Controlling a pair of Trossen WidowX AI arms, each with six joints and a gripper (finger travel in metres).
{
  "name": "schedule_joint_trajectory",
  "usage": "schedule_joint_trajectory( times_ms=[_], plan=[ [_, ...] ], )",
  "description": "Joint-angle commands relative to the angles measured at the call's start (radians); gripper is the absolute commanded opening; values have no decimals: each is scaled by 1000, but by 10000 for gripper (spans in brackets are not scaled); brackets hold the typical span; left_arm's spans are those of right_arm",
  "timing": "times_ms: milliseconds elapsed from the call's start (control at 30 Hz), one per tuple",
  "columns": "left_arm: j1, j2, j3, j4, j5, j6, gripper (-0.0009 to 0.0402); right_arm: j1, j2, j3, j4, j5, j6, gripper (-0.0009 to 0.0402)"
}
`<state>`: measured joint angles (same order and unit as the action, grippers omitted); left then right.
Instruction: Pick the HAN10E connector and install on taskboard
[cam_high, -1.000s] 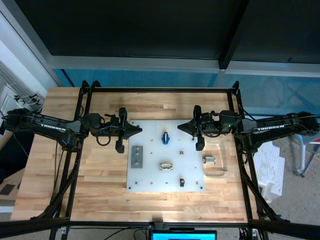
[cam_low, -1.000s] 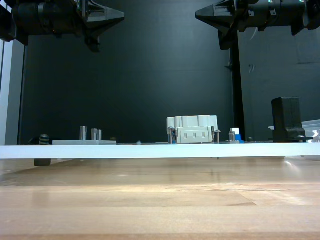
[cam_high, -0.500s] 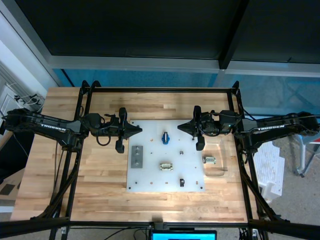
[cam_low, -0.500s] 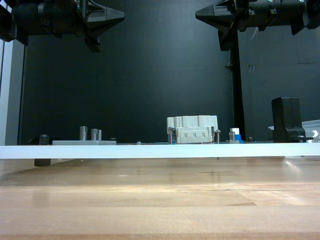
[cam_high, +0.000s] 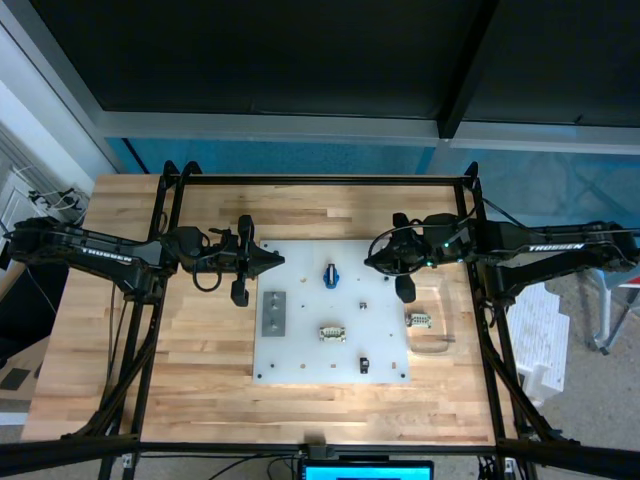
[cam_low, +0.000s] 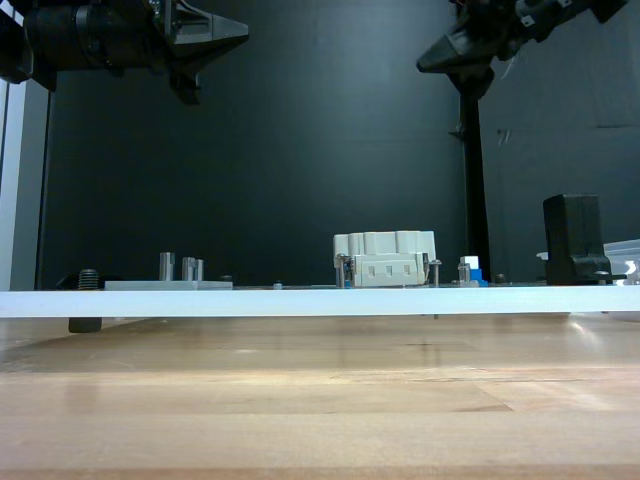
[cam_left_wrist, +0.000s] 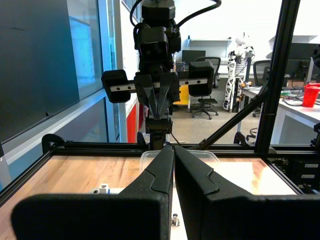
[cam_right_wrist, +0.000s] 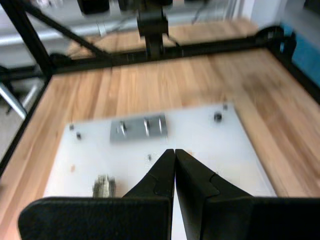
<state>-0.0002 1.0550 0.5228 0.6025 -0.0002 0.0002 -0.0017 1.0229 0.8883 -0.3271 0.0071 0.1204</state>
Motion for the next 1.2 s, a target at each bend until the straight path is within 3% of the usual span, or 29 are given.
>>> schedule_joint_trajectory(
  times_ms=[33,600,1200],
  plan=[
    [0,0,0,0,0,0,1,5,0,29,-106,0,2,0],
    [0,0,0,0,0,0,1,69,19,139,-610,0,56,0],
    [0,0,0,0,0,0,1,183,154,162,-900,2,134,0]
  ],
)
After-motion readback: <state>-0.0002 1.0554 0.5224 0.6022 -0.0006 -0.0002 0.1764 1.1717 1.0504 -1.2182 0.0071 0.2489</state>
